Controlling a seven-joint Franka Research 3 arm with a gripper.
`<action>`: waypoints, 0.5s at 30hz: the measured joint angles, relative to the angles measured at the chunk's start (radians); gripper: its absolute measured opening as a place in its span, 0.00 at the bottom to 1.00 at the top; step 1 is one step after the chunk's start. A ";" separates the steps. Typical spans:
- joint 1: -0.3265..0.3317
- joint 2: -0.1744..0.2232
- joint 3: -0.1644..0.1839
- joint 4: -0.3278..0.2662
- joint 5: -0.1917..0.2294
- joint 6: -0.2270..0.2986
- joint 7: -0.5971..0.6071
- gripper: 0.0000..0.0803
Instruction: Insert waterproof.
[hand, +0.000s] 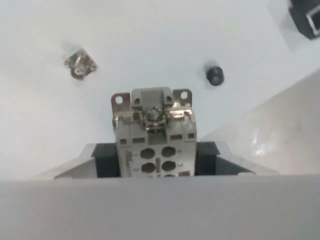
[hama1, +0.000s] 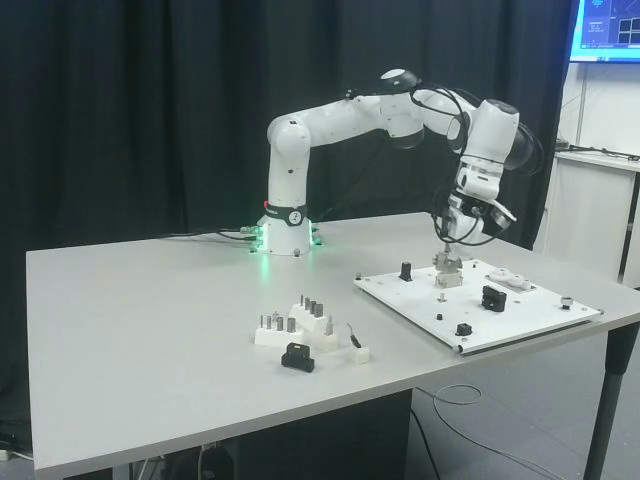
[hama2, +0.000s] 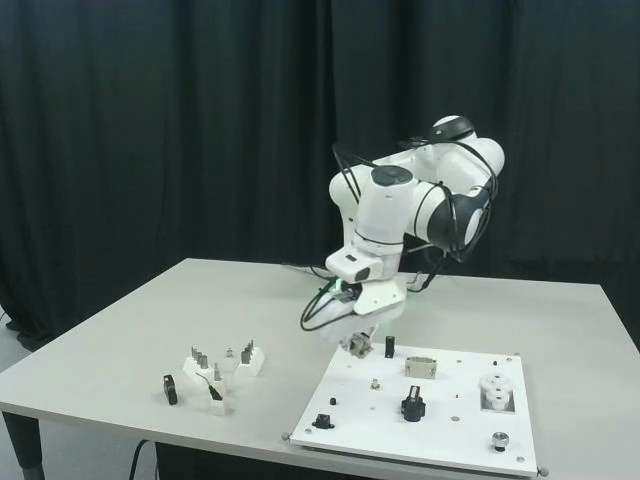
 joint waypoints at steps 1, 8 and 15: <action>0.004 0.000 0.001 -0.002 0.003 0.000 -0.025 0.39; 0.041 0.000 0.008 -0.031 0.022 -0.004 -0.110 0.39; 0.100 -0.004 0.008 -0.078 0.045 -0.007 -0.150 0.39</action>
